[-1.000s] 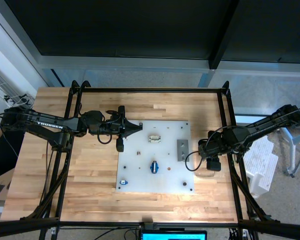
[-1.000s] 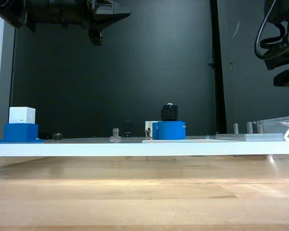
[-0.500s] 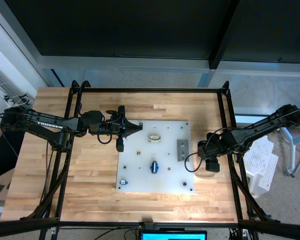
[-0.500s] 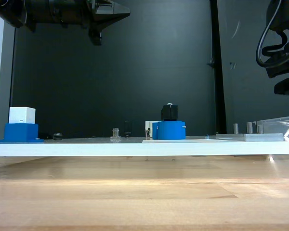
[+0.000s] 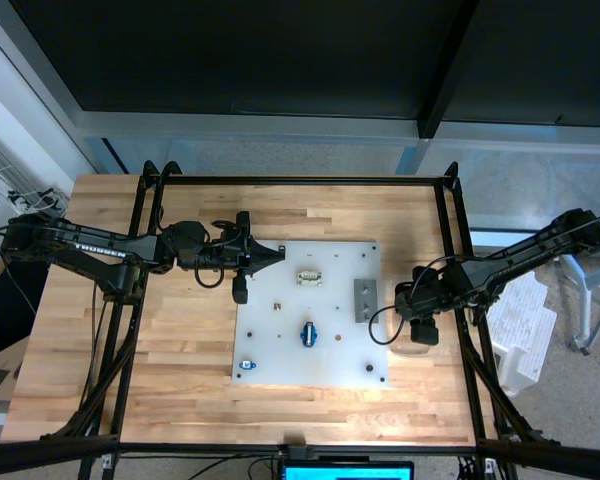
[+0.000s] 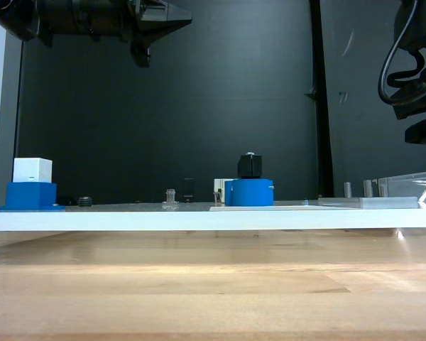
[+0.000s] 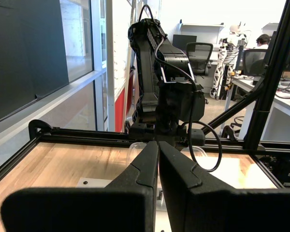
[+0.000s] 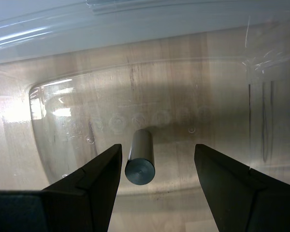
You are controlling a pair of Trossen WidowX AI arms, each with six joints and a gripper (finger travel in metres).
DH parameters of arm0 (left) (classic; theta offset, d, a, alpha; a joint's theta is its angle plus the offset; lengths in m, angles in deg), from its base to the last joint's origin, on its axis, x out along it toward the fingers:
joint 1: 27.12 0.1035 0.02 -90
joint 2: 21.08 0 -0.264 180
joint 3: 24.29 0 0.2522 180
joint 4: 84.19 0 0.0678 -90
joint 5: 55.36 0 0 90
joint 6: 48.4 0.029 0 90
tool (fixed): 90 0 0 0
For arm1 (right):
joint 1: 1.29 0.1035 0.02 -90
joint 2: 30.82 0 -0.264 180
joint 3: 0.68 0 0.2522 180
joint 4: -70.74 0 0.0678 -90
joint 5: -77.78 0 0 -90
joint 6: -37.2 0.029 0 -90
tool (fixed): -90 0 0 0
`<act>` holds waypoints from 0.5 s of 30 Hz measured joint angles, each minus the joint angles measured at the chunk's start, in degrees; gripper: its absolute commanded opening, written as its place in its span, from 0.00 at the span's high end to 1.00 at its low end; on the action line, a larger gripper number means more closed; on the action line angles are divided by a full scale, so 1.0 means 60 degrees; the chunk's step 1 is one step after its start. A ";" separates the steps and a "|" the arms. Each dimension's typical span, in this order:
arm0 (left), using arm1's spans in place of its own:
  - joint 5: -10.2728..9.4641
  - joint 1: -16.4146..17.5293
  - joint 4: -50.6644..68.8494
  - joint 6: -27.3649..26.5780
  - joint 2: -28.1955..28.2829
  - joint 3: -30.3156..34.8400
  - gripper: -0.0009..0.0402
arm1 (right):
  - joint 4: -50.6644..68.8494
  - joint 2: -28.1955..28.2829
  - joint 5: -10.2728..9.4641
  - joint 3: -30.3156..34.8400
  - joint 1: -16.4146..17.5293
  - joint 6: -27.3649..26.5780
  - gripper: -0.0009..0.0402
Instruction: Pick the 16mm cylinder and install on the taskboard
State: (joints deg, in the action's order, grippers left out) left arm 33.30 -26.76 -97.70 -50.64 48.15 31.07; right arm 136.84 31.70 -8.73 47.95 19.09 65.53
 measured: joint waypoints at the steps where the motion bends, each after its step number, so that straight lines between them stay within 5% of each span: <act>1: -0.0004 0.0000 0.0000 0.0004 0.0000 0.0004 0.98 | 0.0000 0.0000 0.0000 0.0000 0.0000 0.0000 0.47; 8: -0.0004 0.0000 0.0004 0.0004 -0.0004 0.0004 0.98 | -0.0004 0.0000 0.0244 -0.0011 0.0000 0.0098 0.48; 15: -0.0004 0.0000 0.0000 0.0004 0.0000 0.0000 0.98 | -0.0015 0.0000 0.0324 -0.0040 0.0000 0.0164 0.61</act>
State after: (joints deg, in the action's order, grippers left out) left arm 33.27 -26.76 -97.70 -50.61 48.15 31.07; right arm 136.75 31.70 -6.79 47.71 19.09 66.52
